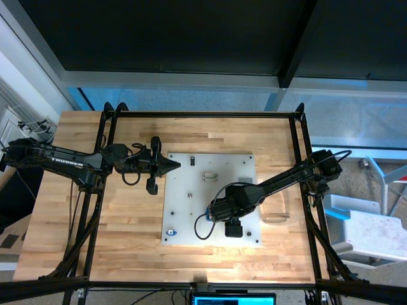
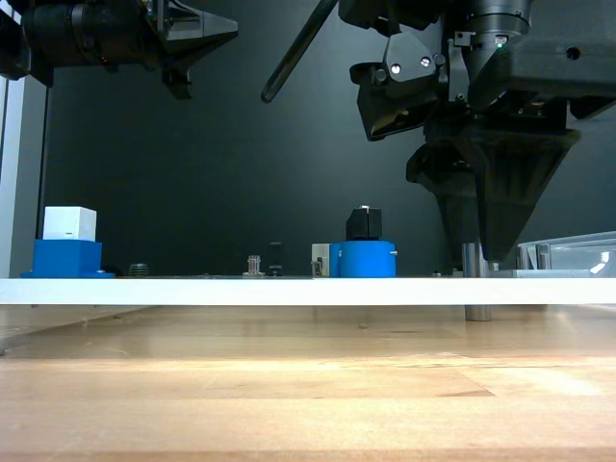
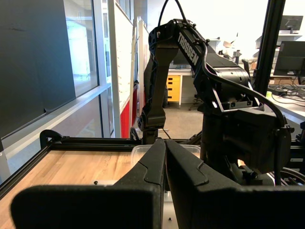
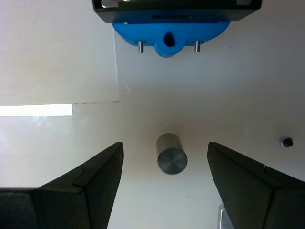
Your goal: Pick the 16mm cylinder and place it in the taskboard
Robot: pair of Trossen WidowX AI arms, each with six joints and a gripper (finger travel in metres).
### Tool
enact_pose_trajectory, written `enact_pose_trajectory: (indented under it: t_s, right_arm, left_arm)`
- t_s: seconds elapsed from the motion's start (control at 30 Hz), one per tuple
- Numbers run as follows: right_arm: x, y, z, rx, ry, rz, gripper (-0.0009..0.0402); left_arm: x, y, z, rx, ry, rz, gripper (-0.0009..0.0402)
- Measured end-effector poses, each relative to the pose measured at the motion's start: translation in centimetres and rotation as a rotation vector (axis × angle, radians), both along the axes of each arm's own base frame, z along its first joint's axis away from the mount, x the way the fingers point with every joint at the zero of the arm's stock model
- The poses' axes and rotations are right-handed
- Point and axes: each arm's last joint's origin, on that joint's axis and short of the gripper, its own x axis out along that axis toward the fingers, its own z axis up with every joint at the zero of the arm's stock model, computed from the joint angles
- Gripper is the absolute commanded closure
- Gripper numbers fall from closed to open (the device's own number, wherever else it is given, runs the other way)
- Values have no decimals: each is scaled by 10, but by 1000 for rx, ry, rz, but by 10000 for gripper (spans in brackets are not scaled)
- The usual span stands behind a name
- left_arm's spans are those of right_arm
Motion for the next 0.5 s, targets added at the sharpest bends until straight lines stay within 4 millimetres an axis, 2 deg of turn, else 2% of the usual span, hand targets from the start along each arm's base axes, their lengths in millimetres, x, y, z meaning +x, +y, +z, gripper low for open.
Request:
enact_pose_trajectory:
  t_s: [0.5]
  right_arm:
    - [-10, -3, 22, 11, -31, 1, 125]
  left_arm:
    - [0, 0, 0, 0, 0, 0, 393]
